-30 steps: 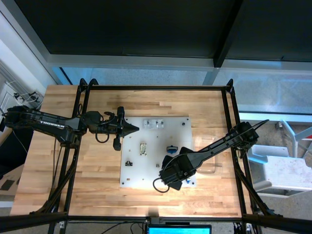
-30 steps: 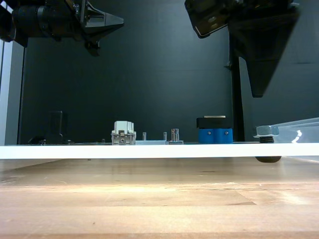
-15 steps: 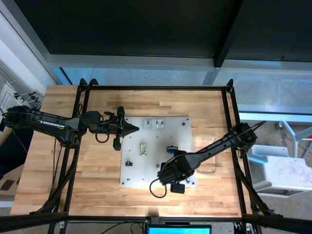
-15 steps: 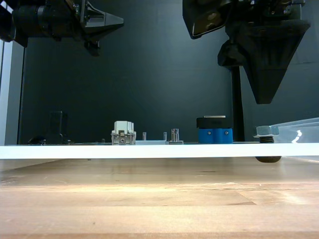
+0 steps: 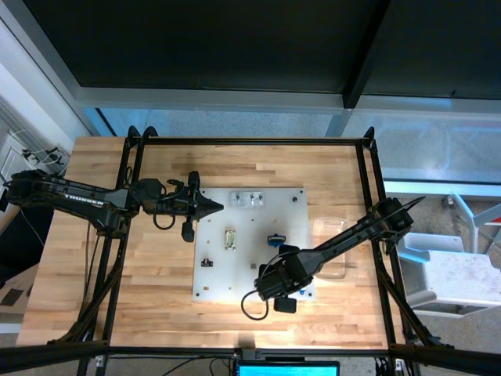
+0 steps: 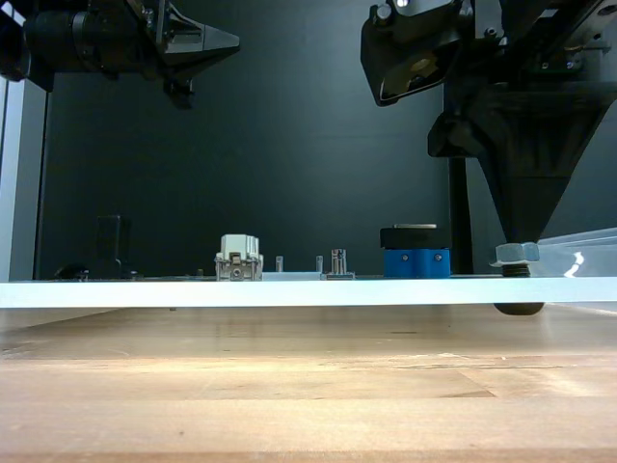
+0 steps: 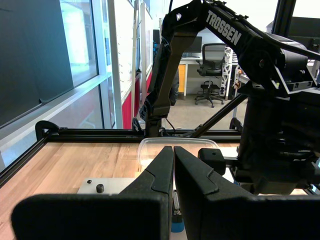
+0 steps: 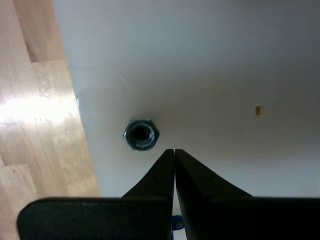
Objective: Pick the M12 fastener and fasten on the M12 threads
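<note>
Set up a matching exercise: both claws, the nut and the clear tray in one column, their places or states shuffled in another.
1. left claw
2. right claw
3. nut
4. clear tray

A. on its stud, ribs showing beneath
B. shut, empty, close above the nut
C. on the table, right of the board
D. shut, high over the board's left edge

Pairs: 1-D, 2-B, 3-A, 4-C

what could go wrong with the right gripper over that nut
1. The shut right gripper hangs right over the small silver nut, seemingly off-centre; pressing down could tilt it on the black ribbed stud, whose ribs show.
2. Shut, it cannot grip the nut to turn it.
The left gripper, shut, is parked by the white board's far left edge.
</note>
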Robot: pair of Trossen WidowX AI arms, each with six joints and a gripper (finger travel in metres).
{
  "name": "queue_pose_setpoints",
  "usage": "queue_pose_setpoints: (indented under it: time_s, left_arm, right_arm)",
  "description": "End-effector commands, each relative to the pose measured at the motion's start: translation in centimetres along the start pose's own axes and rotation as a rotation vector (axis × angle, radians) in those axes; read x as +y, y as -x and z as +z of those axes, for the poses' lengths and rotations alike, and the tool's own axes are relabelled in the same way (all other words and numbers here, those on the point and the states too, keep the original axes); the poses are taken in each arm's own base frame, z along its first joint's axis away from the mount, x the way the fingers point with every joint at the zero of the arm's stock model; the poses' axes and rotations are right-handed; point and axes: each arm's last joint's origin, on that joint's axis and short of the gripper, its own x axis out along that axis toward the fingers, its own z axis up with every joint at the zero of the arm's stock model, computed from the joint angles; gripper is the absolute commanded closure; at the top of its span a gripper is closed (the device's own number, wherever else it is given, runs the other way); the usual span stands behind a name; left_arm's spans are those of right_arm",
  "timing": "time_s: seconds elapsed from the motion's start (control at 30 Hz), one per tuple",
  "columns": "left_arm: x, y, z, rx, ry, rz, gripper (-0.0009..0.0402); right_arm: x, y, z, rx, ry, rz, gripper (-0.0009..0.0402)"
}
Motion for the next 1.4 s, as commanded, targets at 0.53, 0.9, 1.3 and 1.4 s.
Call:
queue_pose_setpoints:
  time_s: [0.53, 0.9, 1.3, 1.4]
  left_arm:
    - [0.0, 0.0, 0.0, 0.0, 0.0, 0.0, 0.0393]
    - [0.0, 0.0, 0.0, -0.001, 0.0, 0.0, 0.0393]
    - [0.0, 0.0, 0.0, 0.0, 0.0, 0.0, 0.0393]
    - [0.0, 0.0, 0.0, 0.0, 0.0, 0.0, 0.0393]
  right_arm:
    - [1.0, -0.2, -0.4, 0.099, 0.063, 0.249, 0.0393]
    - [0.4, 0.1, -0.4, 0.045, 0.015, 0.125, 0.0393]
    - [-0.4, 0.1, 0.2, -0.046, 0.006, -0.006, 0.0393]
    - [-0.4, 0.1, 0.2, -0.046, 0.013, -0.005, 0.0393]
